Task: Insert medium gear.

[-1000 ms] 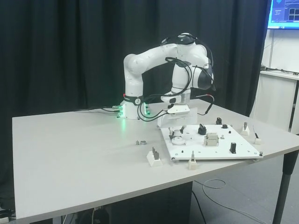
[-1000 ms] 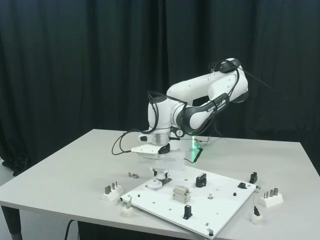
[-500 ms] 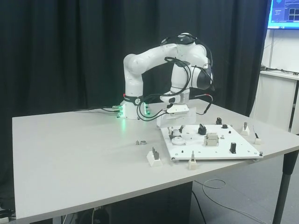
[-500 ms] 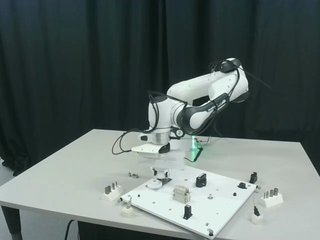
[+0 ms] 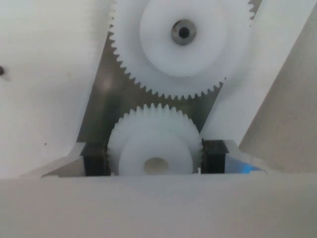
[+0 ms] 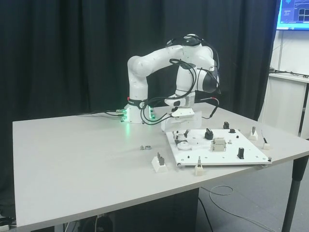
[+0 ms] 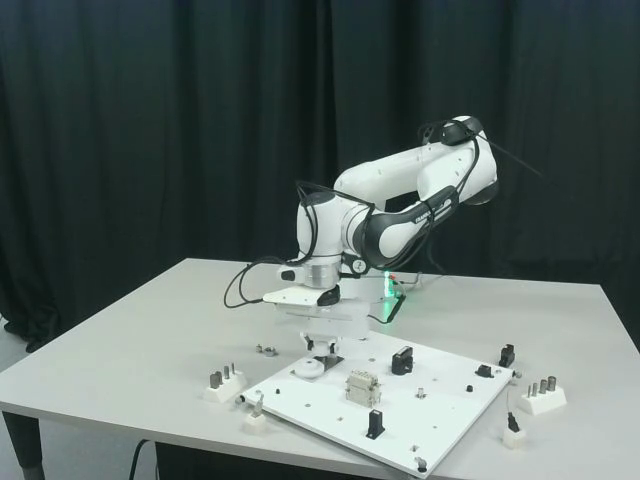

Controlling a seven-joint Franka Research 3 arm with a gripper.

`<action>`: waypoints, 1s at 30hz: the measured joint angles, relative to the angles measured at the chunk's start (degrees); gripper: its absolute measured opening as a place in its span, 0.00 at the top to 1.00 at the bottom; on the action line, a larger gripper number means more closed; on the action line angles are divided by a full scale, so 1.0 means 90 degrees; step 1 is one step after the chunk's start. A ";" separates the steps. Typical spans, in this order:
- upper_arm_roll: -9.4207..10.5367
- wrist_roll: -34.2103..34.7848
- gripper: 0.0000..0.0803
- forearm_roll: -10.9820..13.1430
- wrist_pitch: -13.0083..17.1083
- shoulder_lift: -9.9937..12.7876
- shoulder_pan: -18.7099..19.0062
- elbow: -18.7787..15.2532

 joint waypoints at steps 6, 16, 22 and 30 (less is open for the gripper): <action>0.0000 -0.0037 0.50 0.0009 0.0001 0.0002 0.0014 0.0000; 0.0009 -0.0074 0.50 0.0069 0.0051 0.0003 0.0026 -0.0001; 0.0017 -0.0092 0.50 0.0095 0.0093 0.0003 0.0026 -0.0001; 0.0033 -0.0109 0.50 0.0126 0.0179 0.0003 0.0026 -0.0001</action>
